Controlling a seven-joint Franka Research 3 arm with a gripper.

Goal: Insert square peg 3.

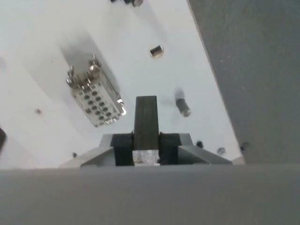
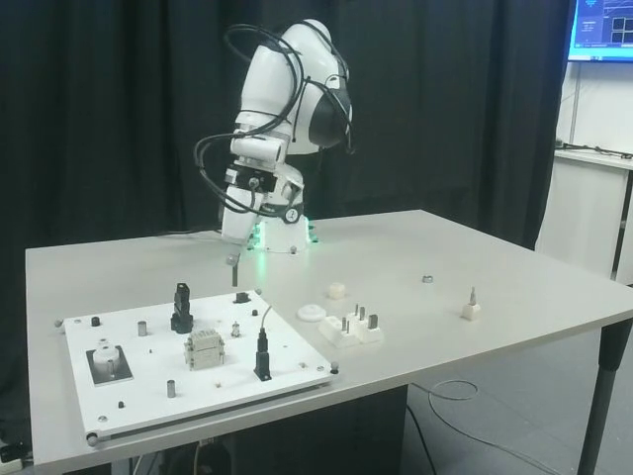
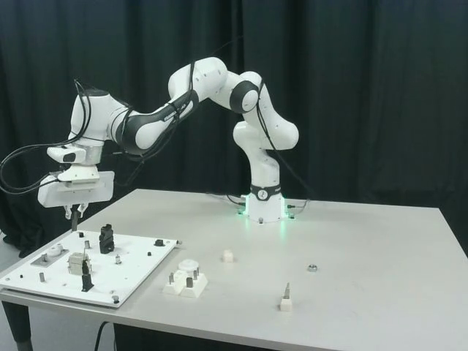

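My gripper [image 1: 146,146] is shut on a black square peg [image 1: 146,119] that points down past the fingertips. The white task board [image 1: 42,51] lies below it. In the first room view the gripper [image 2: 234,249] hangs above the board's [image 2: 148,398] far edge, and the peg's tip [image 2: 234,262] is well clear of the surface. The second room view shows the gripper [image 3: 75,210] over the board's [image 3: 139,281] far left part. A grey multi-pin connector [image 1: 95,97] stands on the board near the peg. I cannot make out the square hole.
Two short metal pins [image 1: 156,51] [image 1: 183,107] stick up from the board. Black fixtures [image 2: 181,308] [image 2: 263,356] stand on it. Off the board lie white peg holders [image 2: 354,330], a white disc [image 2: 313,314], a nut [image 2: 427,279] and a small holder [image 2: 471,309].
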